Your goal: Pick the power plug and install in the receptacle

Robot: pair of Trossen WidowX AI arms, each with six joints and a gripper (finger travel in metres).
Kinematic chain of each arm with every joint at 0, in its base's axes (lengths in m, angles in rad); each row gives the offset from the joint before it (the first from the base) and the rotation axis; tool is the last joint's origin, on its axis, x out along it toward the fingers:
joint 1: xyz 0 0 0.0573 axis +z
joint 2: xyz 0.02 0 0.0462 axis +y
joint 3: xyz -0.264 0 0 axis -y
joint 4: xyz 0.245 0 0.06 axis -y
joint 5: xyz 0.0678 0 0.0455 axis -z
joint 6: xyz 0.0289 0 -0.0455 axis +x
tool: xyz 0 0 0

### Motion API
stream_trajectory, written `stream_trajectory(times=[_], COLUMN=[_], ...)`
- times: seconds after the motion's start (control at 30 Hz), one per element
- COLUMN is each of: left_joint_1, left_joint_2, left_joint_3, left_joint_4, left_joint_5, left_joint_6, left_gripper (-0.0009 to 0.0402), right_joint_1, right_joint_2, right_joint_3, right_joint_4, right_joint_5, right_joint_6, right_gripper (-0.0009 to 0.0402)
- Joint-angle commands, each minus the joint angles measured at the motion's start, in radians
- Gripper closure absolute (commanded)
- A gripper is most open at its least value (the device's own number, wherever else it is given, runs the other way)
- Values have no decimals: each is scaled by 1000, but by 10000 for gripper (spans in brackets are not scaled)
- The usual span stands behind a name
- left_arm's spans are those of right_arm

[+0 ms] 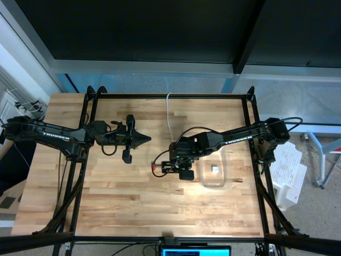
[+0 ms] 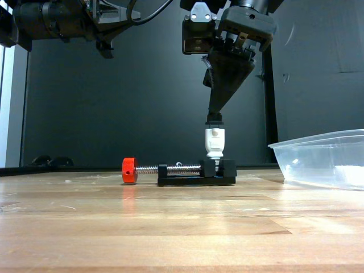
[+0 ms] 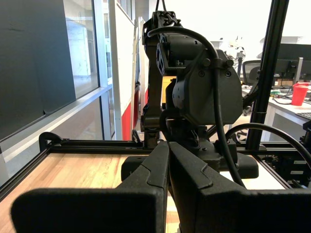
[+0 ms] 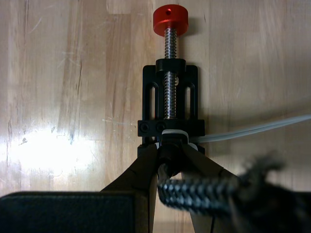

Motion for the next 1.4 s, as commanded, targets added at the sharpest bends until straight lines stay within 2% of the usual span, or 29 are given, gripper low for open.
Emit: stream_trajectory(times=[0.03, 0.27, 0.9, 1.4], left_joint_1=[0, 0, 0, 0], left_joint_2=[0, 0, 0, 0], left_joint_3=[0, 0, 0, 0], left_joint_4=[0, 0, 0, 0], left_joint_5=[0, 0, 0, 0], left_joint_6=[0, 0, 0, 0], left_gripper=[393, 393, 393, 393], right_joint_1=[-4, -6, -6, -6], right_joint_2=[7, 7, -12, -44], right_joint_3=[-24, -59, -55, -55], right_joint_4=[21, 58, 57, 73], right_joint_5=[6, 4, 4, 7], right_joint_6=[0, 0, 0, 0], right_gripper=[393, 393, 389, 277])
